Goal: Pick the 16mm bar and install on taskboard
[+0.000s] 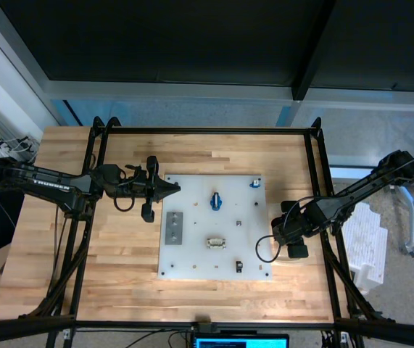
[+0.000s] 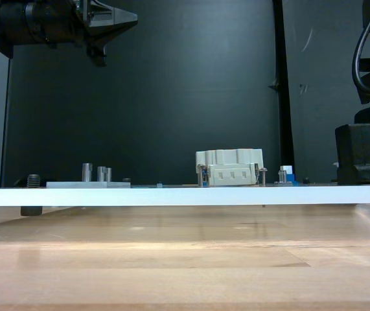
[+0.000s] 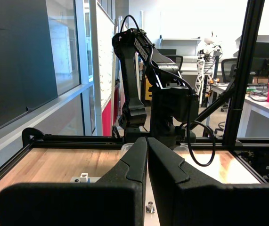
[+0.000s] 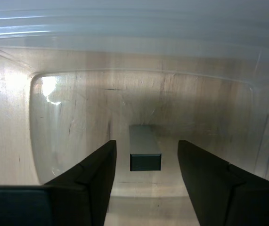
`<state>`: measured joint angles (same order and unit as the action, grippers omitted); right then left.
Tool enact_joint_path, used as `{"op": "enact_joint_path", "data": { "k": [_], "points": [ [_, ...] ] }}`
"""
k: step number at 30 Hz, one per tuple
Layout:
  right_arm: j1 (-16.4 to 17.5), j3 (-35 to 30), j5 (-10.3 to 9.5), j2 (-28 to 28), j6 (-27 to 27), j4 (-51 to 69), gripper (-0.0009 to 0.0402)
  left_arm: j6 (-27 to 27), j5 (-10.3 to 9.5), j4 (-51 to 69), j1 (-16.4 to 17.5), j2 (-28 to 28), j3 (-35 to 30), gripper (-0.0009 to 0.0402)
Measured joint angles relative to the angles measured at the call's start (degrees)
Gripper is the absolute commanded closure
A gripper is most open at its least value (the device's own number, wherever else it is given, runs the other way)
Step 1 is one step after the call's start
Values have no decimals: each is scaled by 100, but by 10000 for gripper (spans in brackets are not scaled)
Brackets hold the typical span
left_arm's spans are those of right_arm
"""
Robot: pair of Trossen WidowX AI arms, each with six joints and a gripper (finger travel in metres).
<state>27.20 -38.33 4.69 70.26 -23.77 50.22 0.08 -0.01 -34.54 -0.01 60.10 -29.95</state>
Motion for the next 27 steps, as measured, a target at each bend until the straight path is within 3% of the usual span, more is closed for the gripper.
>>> {"op": "enact_joint_path", "data": {
  "k": [17,27],
  "points": [
    [-9,0,-28,0,4,-9,333,-2,-2,0,0,0,0,393],
    [-9,-24,-24,-39,4,9,363,-2,0,0,0,0,0,393]
  ]
}}
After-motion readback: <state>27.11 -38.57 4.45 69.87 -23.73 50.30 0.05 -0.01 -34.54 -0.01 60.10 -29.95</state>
